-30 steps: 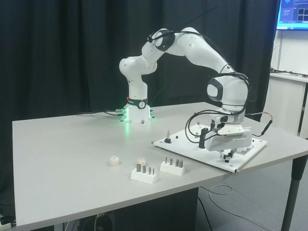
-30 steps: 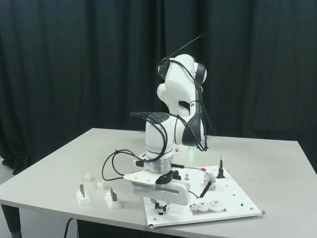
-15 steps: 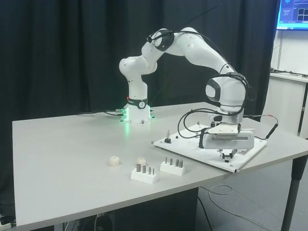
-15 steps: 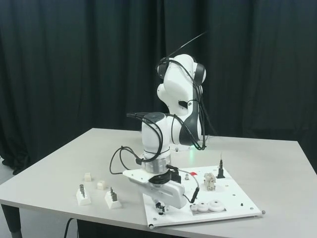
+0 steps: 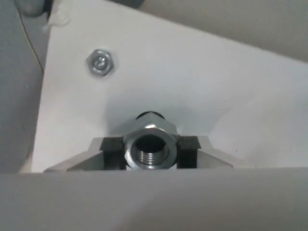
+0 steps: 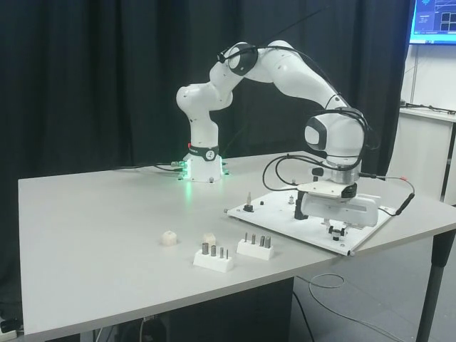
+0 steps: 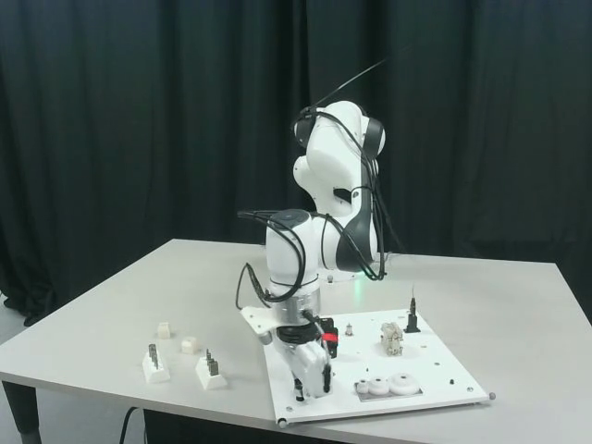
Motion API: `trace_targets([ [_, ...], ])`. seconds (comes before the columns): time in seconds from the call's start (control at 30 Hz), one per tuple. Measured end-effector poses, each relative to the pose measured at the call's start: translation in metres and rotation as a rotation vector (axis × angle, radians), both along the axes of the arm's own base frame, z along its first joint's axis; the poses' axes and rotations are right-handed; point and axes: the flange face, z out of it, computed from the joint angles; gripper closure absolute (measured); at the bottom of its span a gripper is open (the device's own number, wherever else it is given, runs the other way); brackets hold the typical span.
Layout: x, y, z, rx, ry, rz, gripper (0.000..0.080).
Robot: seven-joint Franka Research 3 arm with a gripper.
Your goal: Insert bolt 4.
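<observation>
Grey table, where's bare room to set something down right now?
The grey table is bare from its far-left edge to the small white blocks. Crowded: the two bolt holders, and the white board under the gripper.

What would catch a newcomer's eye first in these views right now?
The white arm bends down over the white assembly board at the table's corner, its gripper just above the board. In the wrist view, a threaded hex bolt sits clamped between the fingers, end-on to the camera. Two white holder blocks with spare bolts stand on the table beside the board.
</observation>
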Motion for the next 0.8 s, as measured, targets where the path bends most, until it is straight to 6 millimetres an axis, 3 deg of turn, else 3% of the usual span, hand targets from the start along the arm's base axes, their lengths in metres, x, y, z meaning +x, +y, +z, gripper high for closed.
trace_targets([
  [0.47, -0.005, 0.002, 0.000, -0.002, -0.029, -0.279, 0.0577],
  [0.8, -0.012, 0.003, -0.001, 0.001, -0.073, -0.357, 0.0577],
])
